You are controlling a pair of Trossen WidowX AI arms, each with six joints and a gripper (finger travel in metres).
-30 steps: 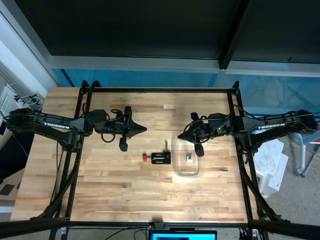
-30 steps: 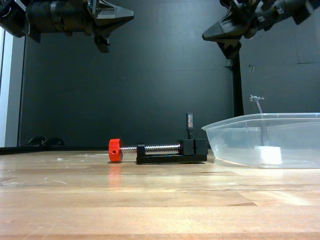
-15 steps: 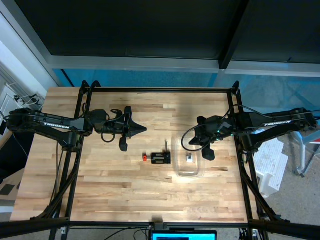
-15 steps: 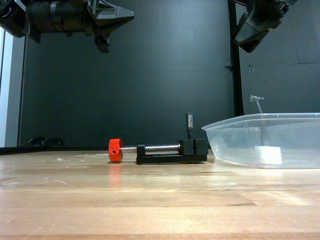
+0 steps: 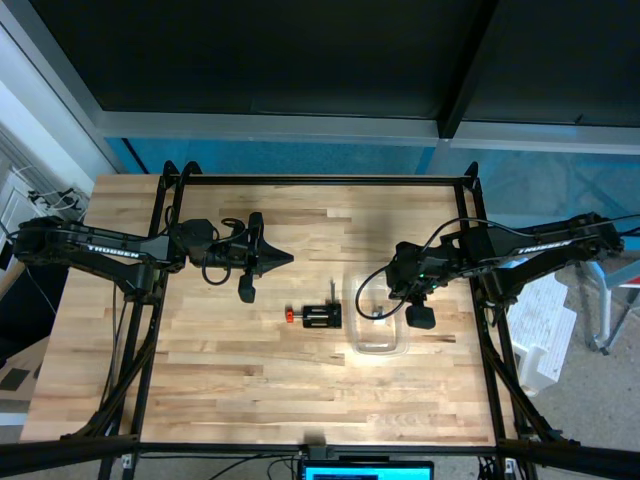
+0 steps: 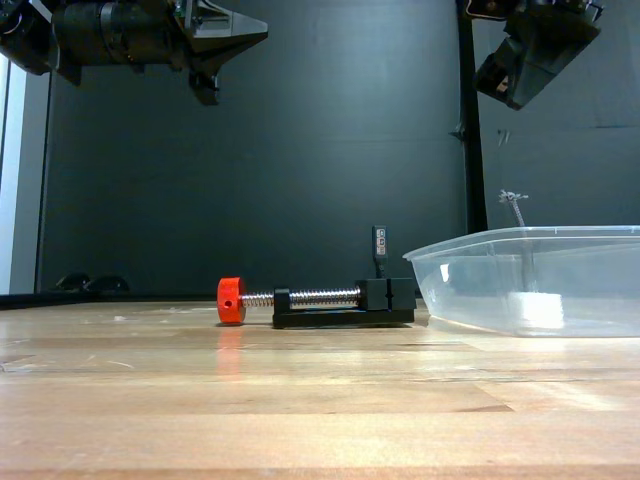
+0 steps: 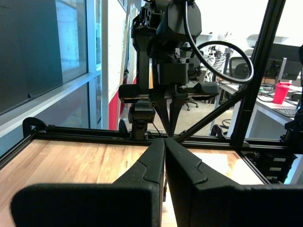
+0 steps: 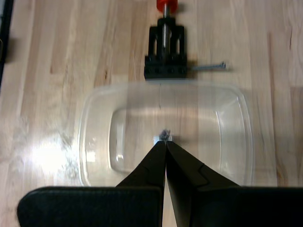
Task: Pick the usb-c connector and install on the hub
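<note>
Clear plastic tub (image 5: 378, 350) held the small white usb-c connector (image 8: 163, 137), lying free on its floor; black right gripper (image 8: 165, 143) hung above it, clenched, empty; black left gripper (image 7: 164, 140), likewise clenched, hovered well apart

Bright even light, with glare on the tabletop (image 8: 47, 152) and clear tub (image 8: 93, 156).

Left arm (image 5: 100, 250): extended inward, held high and level. Left gripper (image 7: 164, 140): pointing horizontally, fingers pressed together. Right arm (image 5: 530, 243): reaching inward, wrist bent down. Right gripper (image 8: 165, 143): raised, pointing downward, fingers pressed together.
</note>
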